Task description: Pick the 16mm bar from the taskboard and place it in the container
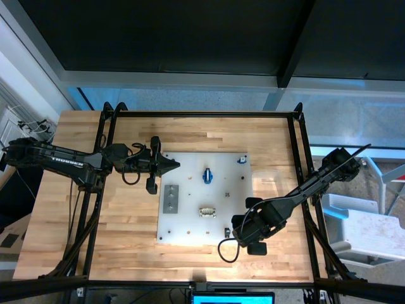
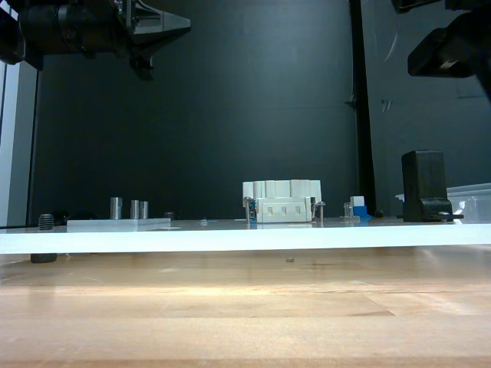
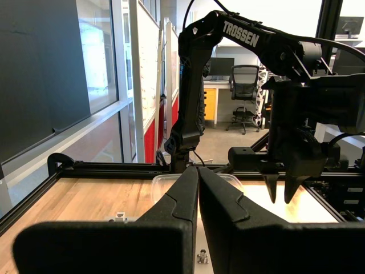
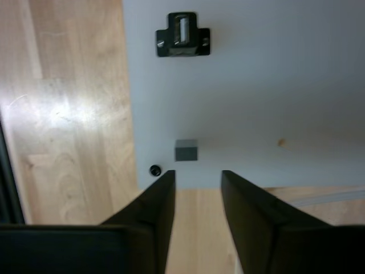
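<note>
The white taskboard (image 1: 190, 225) lies mid-table, carrying a grey block (image 1: 171, 197), a blue knob (image 1: 207, 175) and a metal connector (image 1: 207, 211). Short metal bars (image 2: 115, 208) stand upright on the grey block; I cannot tell which one is the 16mm bar. A metal pin sits in a black clip (image 4: 182, 34). My right gripper (image 1: 243, 239) hangs open and empty over the board's near right corner (image 4: 198, 174), close to a small grey cube (image 4: 186, 150). The clear container (image 1: 273, 183) rests just right of the board. Above the board's far left corner, my left gripper (image 1: 172, 164) is shut on nothing.
A black frame (image 1: 297, 158) runs around the table. The right arm (image 1: 316, 183) slants over the container. Wooden table top (image 1: 126, 247) surrounds the board. A small black screw (image 4: 154, 170) sits at the board's corner.
</note>
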Robot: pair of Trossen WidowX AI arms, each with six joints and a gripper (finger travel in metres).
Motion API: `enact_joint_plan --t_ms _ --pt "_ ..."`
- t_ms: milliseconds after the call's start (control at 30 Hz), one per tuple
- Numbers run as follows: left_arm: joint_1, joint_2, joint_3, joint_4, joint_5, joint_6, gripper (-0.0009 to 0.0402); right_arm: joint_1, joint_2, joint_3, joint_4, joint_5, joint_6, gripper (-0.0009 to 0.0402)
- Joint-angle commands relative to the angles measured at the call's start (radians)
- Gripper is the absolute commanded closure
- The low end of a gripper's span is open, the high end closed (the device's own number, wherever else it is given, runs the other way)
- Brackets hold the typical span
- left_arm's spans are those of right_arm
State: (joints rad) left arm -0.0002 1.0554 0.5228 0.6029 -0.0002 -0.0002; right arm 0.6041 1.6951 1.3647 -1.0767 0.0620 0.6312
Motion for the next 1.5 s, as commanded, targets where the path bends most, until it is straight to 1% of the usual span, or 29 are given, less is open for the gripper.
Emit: enact_joint_plan --t_ms 33,167,300,567,833,1033,1267,1500 --pt "0.0 0.0 0.0 0.0 0.0 0.0 0.0393 0.001 0.001 -0.003 0.011 0.017 0.002 0.0227" --pt "0.0 0.0 0.0 0.0 0.0 0.0 0.0393 0.003 0.001 -0.016 0.017 0.024 0.012 0.0184" --pt "0.0 0.0 0.0 0.0 0.0 0.0 0.0393 0.007 0.002 -0.042 0.039 0.024 0.016 0.0164" --pt "0.0 0.0 0.0 0.0 0.0 0.0 0.0393 0.014 0.002 -0.086 0.09 0.024 0.016 0.0166" --pt "0.0 0.0 0.0 0.0 0.0 0.0 0.0393 0.025 0.047 -0.088 0.108 0.027 0.008 0.0166" --pt "0.0 0.0 0.0 0.0 0.0 0.0 0.0393 0.03 0.062 -0.088 0.119 0.05 0.006 0.0166" --pt "0.0 0.0 0.0 0.0 0.0 0.0 0.0393 0.033 0.068 -0.091 0.128 0.051 -0.001 0.0166" --pt "0.0 0.0 0.0 0.0 0.0 0.0 0.0393 0.036 0.068 -0.126 0.171 0.051 -0.003 0.0166"
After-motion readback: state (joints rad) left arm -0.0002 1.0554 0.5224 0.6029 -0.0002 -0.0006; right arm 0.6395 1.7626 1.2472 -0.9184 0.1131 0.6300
